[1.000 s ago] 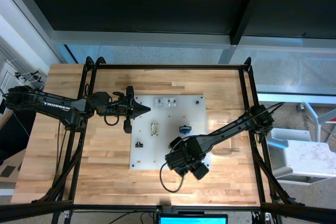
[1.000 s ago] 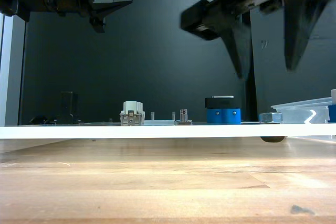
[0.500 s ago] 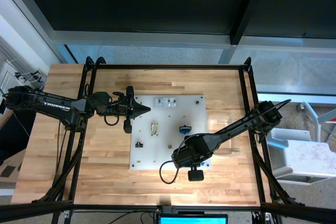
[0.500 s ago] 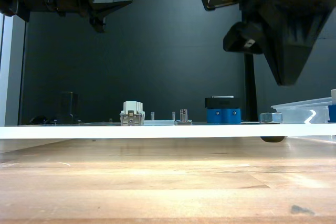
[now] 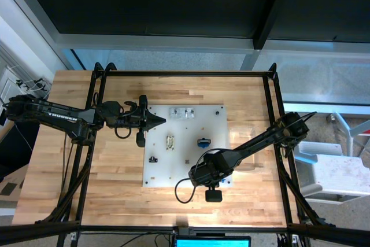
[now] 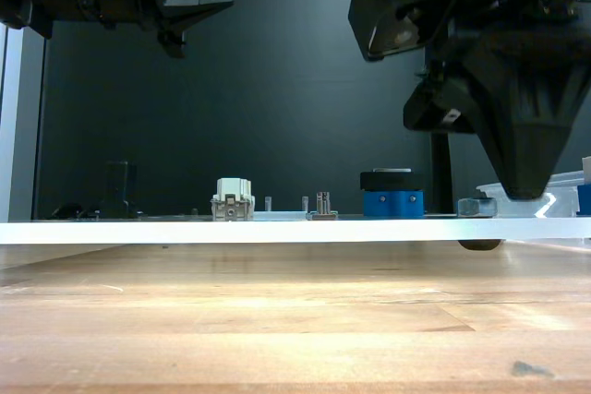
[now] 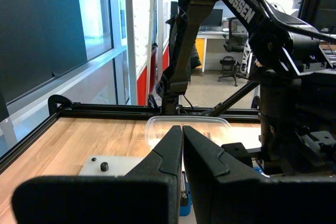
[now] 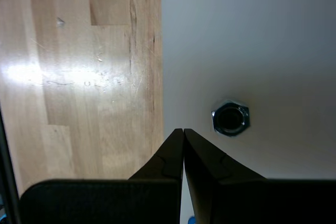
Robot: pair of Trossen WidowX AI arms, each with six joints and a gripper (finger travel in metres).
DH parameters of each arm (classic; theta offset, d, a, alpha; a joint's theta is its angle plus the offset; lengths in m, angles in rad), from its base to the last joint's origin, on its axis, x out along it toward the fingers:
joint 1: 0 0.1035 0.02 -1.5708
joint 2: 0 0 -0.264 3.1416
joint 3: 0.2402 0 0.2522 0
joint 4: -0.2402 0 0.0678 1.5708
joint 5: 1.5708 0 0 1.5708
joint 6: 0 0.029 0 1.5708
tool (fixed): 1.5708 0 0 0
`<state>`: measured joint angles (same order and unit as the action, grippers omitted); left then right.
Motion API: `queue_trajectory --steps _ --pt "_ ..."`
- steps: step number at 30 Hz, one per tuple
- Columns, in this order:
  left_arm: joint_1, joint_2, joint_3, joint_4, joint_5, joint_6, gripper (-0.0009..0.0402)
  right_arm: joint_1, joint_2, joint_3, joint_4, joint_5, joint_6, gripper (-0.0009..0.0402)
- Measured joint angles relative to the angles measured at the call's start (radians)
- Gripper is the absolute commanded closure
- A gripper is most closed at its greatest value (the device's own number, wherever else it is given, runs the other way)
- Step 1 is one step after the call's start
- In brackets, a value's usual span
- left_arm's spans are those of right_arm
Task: Unfasten the M12 fastener and place in the container
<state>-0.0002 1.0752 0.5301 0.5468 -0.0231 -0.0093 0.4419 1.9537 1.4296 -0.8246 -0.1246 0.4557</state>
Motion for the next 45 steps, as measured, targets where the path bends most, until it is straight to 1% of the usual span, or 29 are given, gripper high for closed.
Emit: queue_trajectory --steps 4,6,10,13,16,21,28,29,30,31,32,33,34,35,36,37,40,43,45 --pt "0.0 0.0 0.0 0.0 0.0 0.0 0.0393 -0.005 0.004 -0.001 0.001 0.008 -0.002 0.0393" --pt "0.0 0.0 0.0 0.0 0.0 0.0 0.0393 -0.008 0.005 -0.001 0.0 0.027 -0.003 0.0393" --pt "0.0 0.0 0.0 0.0 0.0 0.0 0.0393 -0.013 0.005 -0.002 -0.003 0.031 -0.006 0.0393" --pt "0.0 0.0 0.0 0.0 0.0 0.0 0.0393 -0.012 0.005 -0.002 -0.006 0.054 -0.009 0.0393" --pt "0.0 0.0 0.0 0.0 0.0 0.0 0.0393 -0.014 0.005 -0.002 -0.011 0.05 -0.009 0.0393" --pt "0.0 0.0 0.0 0.0 0.0 0.0 0.0393 -0.014 0.005 -0.002 -0.037 0.074 -0.012 0.0393" --pt "0.0 0.0 0.0 0.0 0.0 0.0 0.0393 -0.016 0.005 -0.002 -0.034 0.081 -0.021 0.0393" --pt "0.0 0.0 0.0 0.0 0.0 0.0 0.0393 -0.017 0.005 -0.002 -0.035 0.091 -0.028 0.0393" --pt "0.0 0.0 0.0 0.0 0.0 0.0 0.0393 -0.017 0.004 -0.003 -0.039 0.12 -0.035 0.0393" --pt "0.0 0.0 0.0 0.0 0.0 0.0 0.0393 -0.016 0.002 -0.003 -0.05 0.185 -0.032 0.0393" --pt "0.0 0.0 0.0 0.0 0.0 0.0 0.0393 -0.014 -0.002 -0.003 -0.055 0.273 -0.018 0.0393" --pt "0.0 0.0 0.0 0.0 0.0 0.0 0.0393 -0.015 -0.006 -0.003 -0.066 0.339 0.005 0.0393" --pt "0.0 0.0 0.0 0.0 0.0 0.0 0.0393 -0.016 -0.012 -0.002 -0.087 0.396 0.02 0.0393" --pt "0.0 0.0 0.0 0.001 0.0 0.0 0.0393 -0.019 -0.017 -0.002 -0.102 0.414 0.026 0.0393" --pt "0.0 0.0 0.0 0.001 0.0 0.0 0.0393 -0.021 -0.019 0.0 -0.103 0.419 0.027 0.0393" --pt "0.0 0.0 0.0 0.0 0.0 0.0 0.0393 -0.02 -0.02 0.001 -0.102 0.414 0.027 0.0393" --pt "0.0 0.0 0.0 0.0 0.0 0.0 0.0393 -0.014 -0.021 0.001 -0.106 0.373 0.029 0.0393" --pt "0.0 0.0 0.0 0.001 0.0 0.0 0.0393 -0.016 -0.024 0.001 -0.106 0.314 0.029 0.0393" --pt "0.0 0.0 0.0 0.0 0.0 0.0 0.0393 -0.018 -0.027 0.001 -0.104 0.257 0.033 0.0393"
